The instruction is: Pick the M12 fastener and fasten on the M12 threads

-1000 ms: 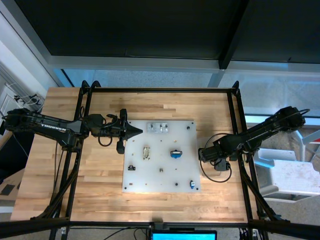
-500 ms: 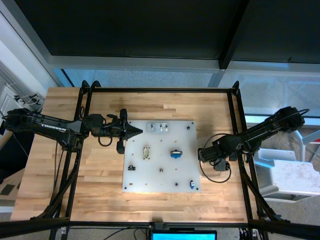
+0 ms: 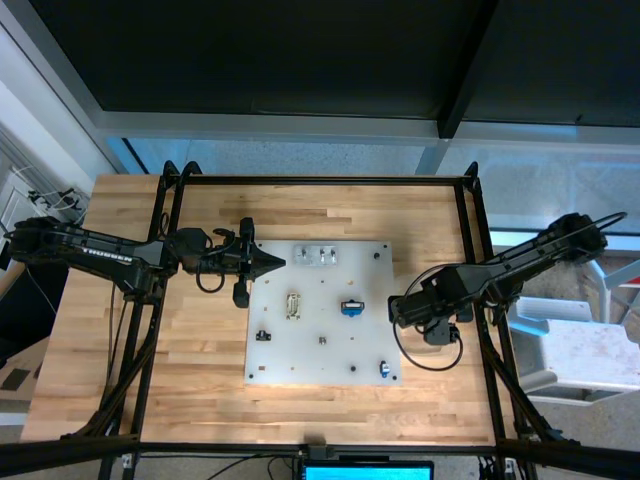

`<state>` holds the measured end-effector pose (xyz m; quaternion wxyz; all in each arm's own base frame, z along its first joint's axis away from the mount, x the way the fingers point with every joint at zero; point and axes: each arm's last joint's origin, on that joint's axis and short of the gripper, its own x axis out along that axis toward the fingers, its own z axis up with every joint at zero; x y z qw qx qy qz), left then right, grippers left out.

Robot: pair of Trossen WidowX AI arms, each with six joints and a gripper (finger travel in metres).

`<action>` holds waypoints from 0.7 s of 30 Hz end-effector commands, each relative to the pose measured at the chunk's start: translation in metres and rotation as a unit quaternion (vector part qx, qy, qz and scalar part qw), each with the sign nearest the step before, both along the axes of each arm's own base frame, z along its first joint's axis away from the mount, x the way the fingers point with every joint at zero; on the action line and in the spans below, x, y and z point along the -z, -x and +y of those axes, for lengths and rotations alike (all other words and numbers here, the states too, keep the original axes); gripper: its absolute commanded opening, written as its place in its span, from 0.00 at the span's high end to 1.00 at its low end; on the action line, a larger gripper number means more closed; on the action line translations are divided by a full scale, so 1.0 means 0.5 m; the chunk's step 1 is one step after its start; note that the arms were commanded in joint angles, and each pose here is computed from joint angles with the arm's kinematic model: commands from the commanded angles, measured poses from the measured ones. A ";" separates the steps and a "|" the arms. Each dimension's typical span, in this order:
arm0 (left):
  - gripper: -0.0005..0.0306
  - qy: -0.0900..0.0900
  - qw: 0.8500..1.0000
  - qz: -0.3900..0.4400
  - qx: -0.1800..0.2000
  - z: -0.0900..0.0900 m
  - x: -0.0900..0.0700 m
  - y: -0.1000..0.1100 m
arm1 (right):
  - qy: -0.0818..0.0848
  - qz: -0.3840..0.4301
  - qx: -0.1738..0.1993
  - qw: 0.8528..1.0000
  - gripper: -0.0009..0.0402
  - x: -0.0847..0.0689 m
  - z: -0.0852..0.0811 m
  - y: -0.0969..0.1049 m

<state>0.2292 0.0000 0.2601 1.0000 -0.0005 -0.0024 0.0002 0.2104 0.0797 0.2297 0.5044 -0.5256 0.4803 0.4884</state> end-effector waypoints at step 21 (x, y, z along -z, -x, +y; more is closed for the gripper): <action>0.98 0.000 1.000 0.000 0.000 0.000 0.000 0.000 | -0.009 -0.012 -0.015 1.000 0.92 -0.020 0.147 -0.238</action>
